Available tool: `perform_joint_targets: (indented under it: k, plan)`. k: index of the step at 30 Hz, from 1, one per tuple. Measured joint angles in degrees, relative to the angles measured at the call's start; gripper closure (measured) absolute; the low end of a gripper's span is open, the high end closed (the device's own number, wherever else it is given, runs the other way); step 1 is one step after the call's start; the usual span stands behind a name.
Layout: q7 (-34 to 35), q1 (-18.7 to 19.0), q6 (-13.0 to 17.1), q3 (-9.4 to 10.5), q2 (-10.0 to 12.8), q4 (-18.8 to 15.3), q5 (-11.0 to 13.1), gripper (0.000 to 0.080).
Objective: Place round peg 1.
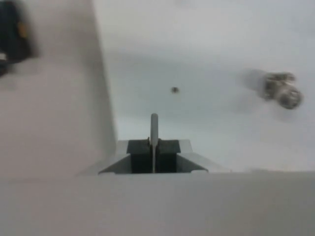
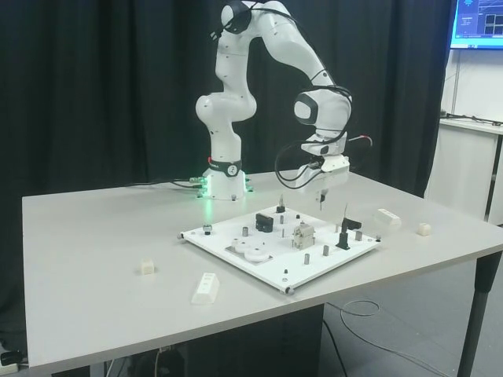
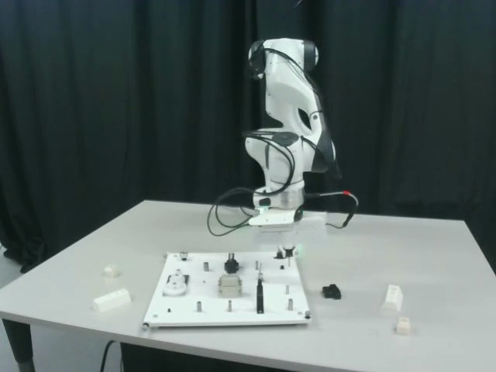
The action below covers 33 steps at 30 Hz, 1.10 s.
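My gripper [image 1: 154, 147] is shut on a thin grey round peg [image 1: 154, 125], which sticks out past the black fingertips [image 1: 140, 155]. It hovers over the white assembly board [image 1: 211, 44], a short way from a small dark hole [image 1: 174, 89]. From the first room view the gripper [image 2: 322, 191] hangs above the far edge of the board [image 2: 228, 239], with the peg [image 2: 322, 203] pointing down and clear of the surface. In the second room view the gripper [image 3: 287, 246] is over the board's [image 3: 167, 298] back right corner.
A metal fixture [image 1: 283, 91] sits on the board close by, and a tall black post [image 2: 343, 236] stands near its edge. Several short pegs and a black block [image 2: 265, 223] rise from the board. White blocks [image 2: 206, 287] [image 2: 387, 218] and a black piece [image 3: 332, 291] lie on the table.
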Motion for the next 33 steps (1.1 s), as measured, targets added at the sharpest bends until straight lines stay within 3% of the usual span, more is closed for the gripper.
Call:
perform_joint_targets:
  k: [6, 13, 20, 33]
  plan:
    - [0.4, 1.6, 0.8, 1.46, 0.1, 0.2, 3.4, 0.0774]
    - [3.6, 4.8, 4.0, 3.44, 1.1, 0.5, 6.0, 0.0774]
    - [8.6, 8.3, 7.1, 4.88, 3.8, 2.0, 6.1, 0.0774]
    - [12.4, 11.9, 7.1, 5.04, 8.3, 6.5, 5.4, 0.0774]
